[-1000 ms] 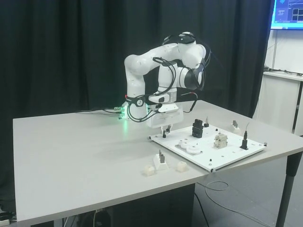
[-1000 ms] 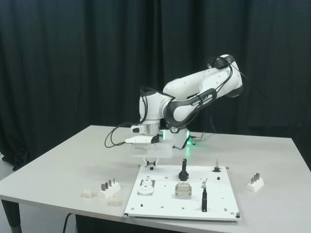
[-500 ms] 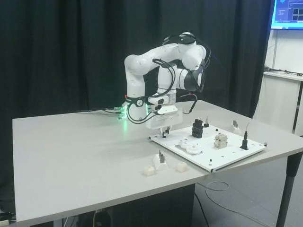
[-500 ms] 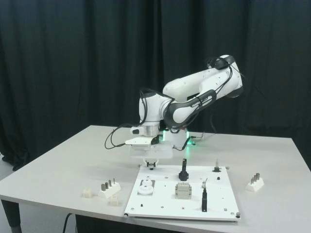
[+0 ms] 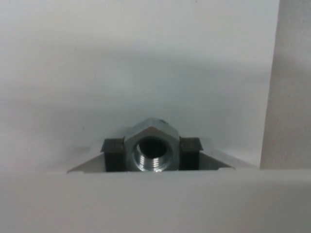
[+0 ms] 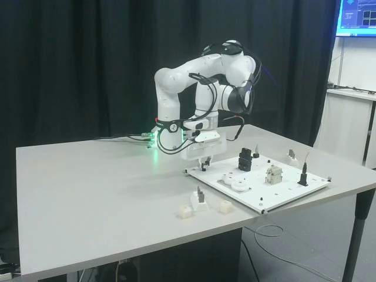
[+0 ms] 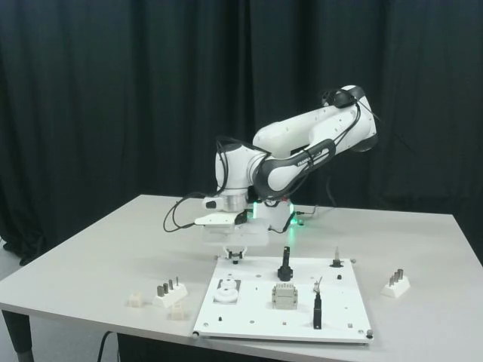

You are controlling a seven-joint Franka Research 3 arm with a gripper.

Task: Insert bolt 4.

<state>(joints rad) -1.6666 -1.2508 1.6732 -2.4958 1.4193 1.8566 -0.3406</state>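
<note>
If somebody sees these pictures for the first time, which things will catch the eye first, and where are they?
The white arm stands out against the black curtain, bent down so that its hand hangs over the far corner of the white board on the grey table. In the wrist view a threaded hex part sits between the black fingertips. A green light glows at the arm's base.
</note>
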